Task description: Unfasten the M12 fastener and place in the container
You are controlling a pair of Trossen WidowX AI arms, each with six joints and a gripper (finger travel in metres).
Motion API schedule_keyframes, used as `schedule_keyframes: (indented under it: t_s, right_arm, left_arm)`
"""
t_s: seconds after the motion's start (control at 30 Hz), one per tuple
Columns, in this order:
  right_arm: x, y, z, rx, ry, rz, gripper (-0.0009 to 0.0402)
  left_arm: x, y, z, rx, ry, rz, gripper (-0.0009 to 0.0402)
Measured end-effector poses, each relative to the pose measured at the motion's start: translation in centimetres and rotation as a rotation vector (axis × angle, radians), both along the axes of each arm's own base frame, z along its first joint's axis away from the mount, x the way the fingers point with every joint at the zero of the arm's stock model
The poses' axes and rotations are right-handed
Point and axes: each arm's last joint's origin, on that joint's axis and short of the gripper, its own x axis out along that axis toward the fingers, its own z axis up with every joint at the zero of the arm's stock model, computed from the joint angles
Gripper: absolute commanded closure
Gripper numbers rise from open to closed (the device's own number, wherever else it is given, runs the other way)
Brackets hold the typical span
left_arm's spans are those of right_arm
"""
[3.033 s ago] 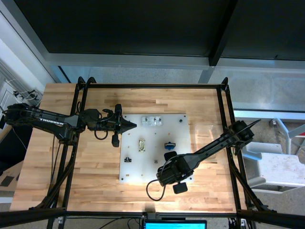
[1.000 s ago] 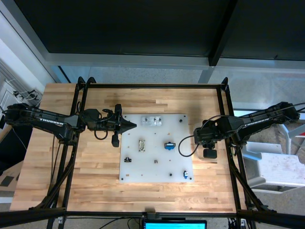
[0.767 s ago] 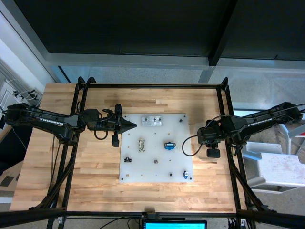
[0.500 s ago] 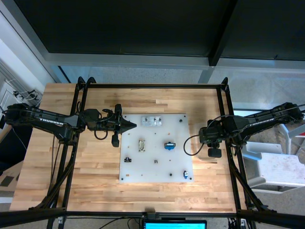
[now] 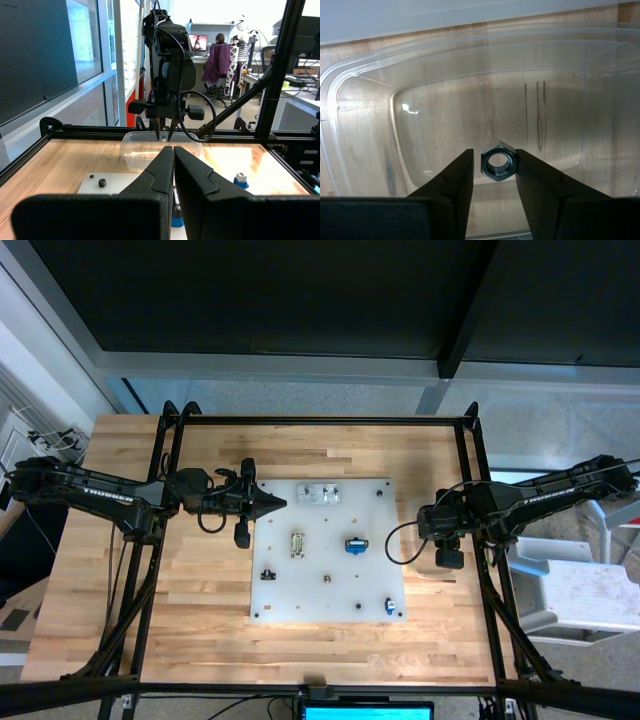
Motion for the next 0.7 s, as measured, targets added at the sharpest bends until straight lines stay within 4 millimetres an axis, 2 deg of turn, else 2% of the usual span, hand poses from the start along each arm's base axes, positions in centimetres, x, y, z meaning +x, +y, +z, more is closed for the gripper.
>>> schedule_keyframes:
  t_s: [0.3,0.7]
  right_arm:
    - [0.01,0.00,0.00,0.000,-0.001,0.000,0.0234]
    - [0.04,0.01,-0.01,0.000,-0.002,0.003,0.0239]
  left_arm:
    - [0.00,0.00,0.01,0.000,0.000,0.000,0.0393]
    - [0.01,0.00,0.00,0.000,0.000,0.000,0.0393]
